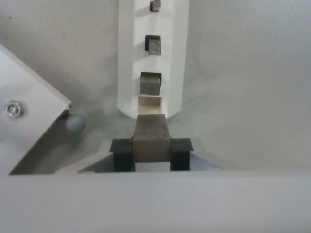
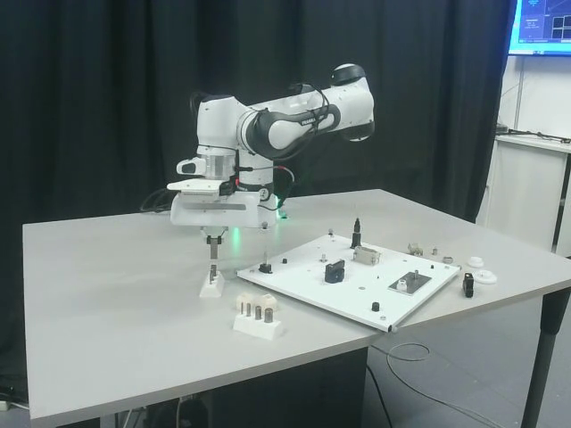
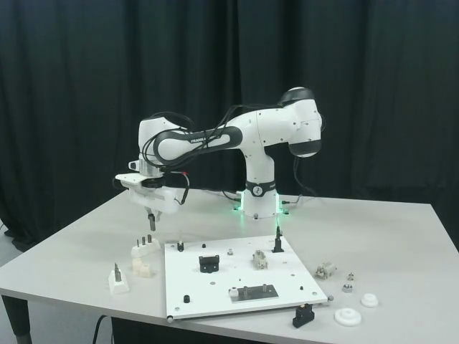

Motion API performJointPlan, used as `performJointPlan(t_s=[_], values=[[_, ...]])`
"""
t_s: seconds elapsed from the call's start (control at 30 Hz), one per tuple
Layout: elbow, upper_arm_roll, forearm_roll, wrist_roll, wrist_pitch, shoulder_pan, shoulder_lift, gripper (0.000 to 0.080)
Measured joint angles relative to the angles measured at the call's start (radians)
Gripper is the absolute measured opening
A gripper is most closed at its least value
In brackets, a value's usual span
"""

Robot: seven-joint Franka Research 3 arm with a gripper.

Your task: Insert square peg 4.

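Closed with the gripper (image 1: 151, 154) on the grey square peg (image 1: 151, 132), with the black fingers (image 1: 121, 149) pressing two opposite flat faces near its upper end, presumably to stop any twist and to leave the lower end free for entry. Held upright, with the wrist pointing straight down, most likely so as to match the axis of the hole. Hanging over the white peg holder (image 1: 127, 58), lined up with the one empty square socket (image 1: 149, 104) at the end of its row. Close above the holder in the first room view, though impossible to say whether the tip is touching the rim or just clear of it. Filled in the other three sockets with smaller pegs (image 1: 151, 83), which probably explains why the largest, last hole is the target. Standing on the grey table (image 2: 107, 267) beside the white assembly board (image 2: 357, 285) rather than on it, near a second white block (image 2: 259, 319) carrying short pegs. Next, as a judgement only: squaring the peg's faces with the socket walls and lowering gently. Some risk of catching a corner on the rim and jamming, given what looks like a close fit.
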Motion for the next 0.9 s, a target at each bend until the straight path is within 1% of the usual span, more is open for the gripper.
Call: performJointPlan(t_s=[0.9], values=[[0.003,-0.002,-0.013,-0.001,0.001,0.0,0.0,0.0152]])
